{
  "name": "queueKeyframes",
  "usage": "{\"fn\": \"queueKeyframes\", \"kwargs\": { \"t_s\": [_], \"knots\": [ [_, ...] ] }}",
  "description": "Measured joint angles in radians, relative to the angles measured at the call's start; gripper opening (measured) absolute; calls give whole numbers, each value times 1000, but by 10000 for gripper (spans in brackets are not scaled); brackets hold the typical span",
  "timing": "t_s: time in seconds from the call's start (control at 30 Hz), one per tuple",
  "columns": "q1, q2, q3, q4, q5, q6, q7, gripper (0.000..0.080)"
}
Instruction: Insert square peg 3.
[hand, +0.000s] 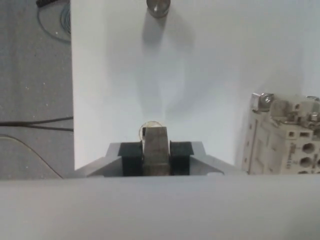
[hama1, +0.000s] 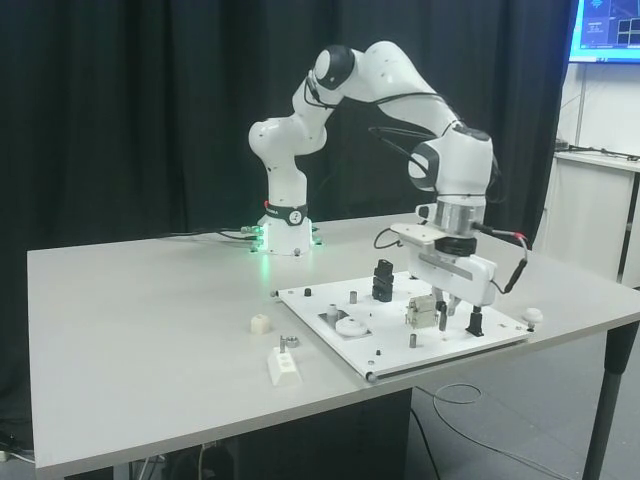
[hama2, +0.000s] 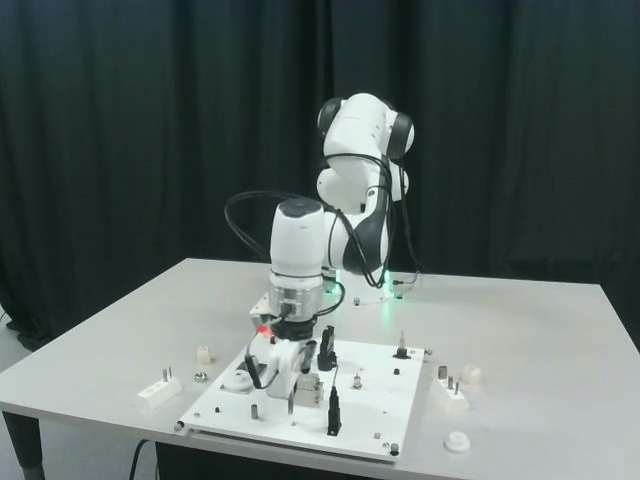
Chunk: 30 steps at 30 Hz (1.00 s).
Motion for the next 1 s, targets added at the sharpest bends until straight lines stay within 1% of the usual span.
{"fn": "queueKeyframes", "kwargs": {
  "t_s": [0.2,0.37,0.73,1.0],
  "knots": [
    [0,-24,-5,-13,-5,-12,-12,110],
    [0,-35,-8,-18,-5,-13,-16,109],
    [0,-38,-10,-19,-5,-12,-28,110],
    [-2,-37,-10,-19,-4,-2,-38,109]
  ]
}}
